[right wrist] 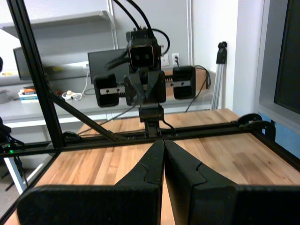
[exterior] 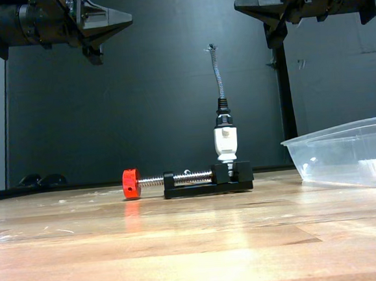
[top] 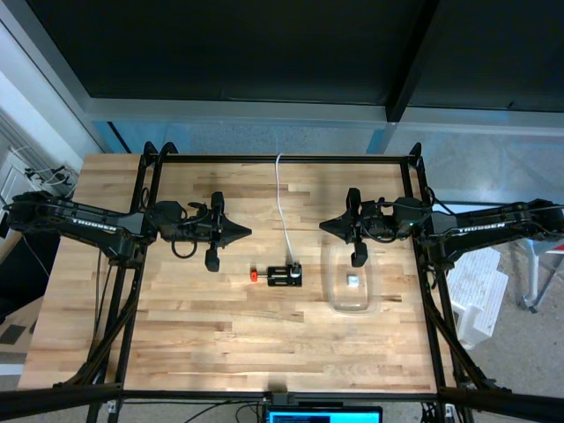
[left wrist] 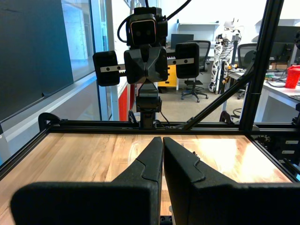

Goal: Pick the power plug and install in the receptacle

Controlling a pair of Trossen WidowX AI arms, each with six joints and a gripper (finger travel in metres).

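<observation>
The receptacle is a small white block standing upright in a black clamp with a red knob, at mid-table. Its white cable runs to the far edge. The power plug is not visible in any view. My left gripper hovers high above the table, left of the clamp, fingers pressed together and holding nothing. My right gripper hovers at the same height to the right, facing the left one, fingers also closed and empty. In the low view, the left gripper and right gripper hang well above the receptacle.
A clear plastic tray lies right of the clamp, below the right gripper, with a small white cube inside. A black metal frame borders the wooden table.
</observation>
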